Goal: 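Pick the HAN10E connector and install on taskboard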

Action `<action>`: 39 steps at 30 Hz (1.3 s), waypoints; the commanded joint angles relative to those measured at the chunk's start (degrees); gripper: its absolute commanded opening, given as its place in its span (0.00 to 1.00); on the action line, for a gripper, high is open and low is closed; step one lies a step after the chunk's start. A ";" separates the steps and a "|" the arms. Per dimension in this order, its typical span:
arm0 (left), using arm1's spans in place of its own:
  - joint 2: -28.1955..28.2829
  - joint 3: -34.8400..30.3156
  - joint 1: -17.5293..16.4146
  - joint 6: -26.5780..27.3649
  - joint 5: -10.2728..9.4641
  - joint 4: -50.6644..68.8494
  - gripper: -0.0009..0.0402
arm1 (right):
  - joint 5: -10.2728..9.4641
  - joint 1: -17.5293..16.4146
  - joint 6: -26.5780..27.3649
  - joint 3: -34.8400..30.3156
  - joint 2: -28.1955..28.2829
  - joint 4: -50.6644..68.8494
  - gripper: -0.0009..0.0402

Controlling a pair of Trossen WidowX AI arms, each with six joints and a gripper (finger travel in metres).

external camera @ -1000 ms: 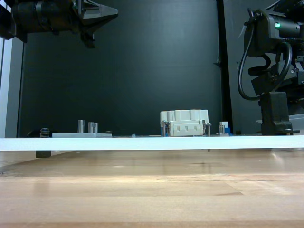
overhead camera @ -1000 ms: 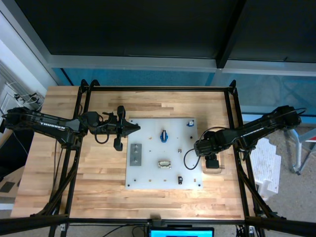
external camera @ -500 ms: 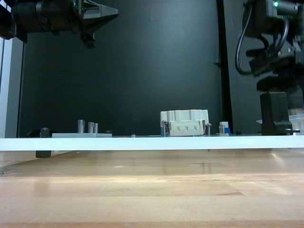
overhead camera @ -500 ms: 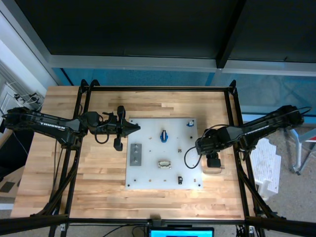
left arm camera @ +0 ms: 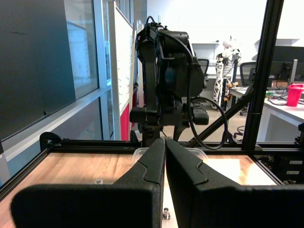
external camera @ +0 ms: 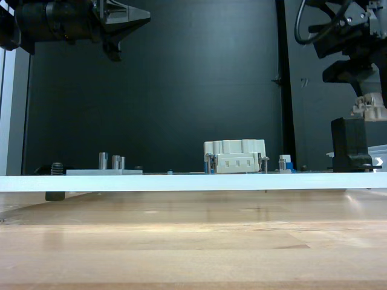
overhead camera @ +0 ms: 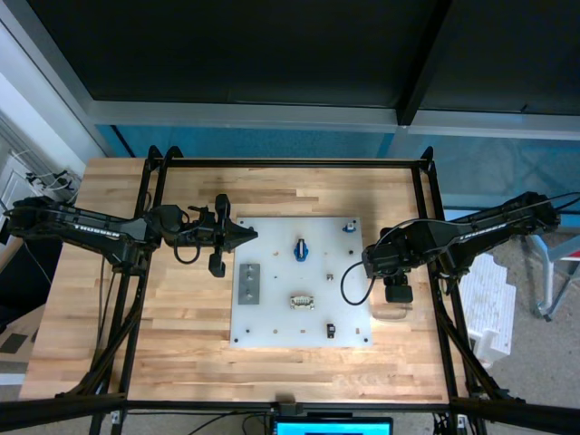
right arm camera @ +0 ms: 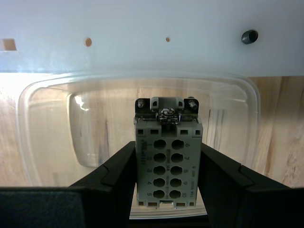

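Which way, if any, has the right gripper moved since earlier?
Yes: in the low view the right gripper, shut on the HAN10E connector, has risen above the taskboard's black part. The left gripper hovers over the board's far-left corner.

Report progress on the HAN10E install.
Done: the HAN10E connector is clamped in the right gripper, held above the clear tray. In hand: the carry. Remaining: bring it over the taskboard and seat it, likely at the beige block there. The left gripper is parked shut above the board's left edge.
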State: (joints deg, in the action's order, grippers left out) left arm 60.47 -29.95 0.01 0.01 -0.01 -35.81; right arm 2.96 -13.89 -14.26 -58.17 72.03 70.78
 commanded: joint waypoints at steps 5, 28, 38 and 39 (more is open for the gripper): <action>0.00 0.00 0.00 -0.02 0.00 -0.02 0.02 | 0.00 0.00 -0.09 -0.37 0.09 0.07 0.25; 0.00 0.00 0.00 -0.02 0.00 0.00 0.02 | -1.11 0.00 -0.48 -26.40 25.44 -0.76 0.25; 0.00 0.00 0.00 -0.02 0.00 -0.02 0.02 | -1.25 -0.15 -1.40 -39.26 36.04 1.33 0.25; 0.00 0.00 0.00 -0.02 0.00 -0.04 0.02 | -1.22 -0.20 -1.55 -40.52 37.11 1.79 0.25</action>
State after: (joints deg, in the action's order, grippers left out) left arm 60.47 -29.93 0.01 -0.01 -0.03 -35.81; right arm 1.69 -14.02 -15.64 -97.23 107.87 72.01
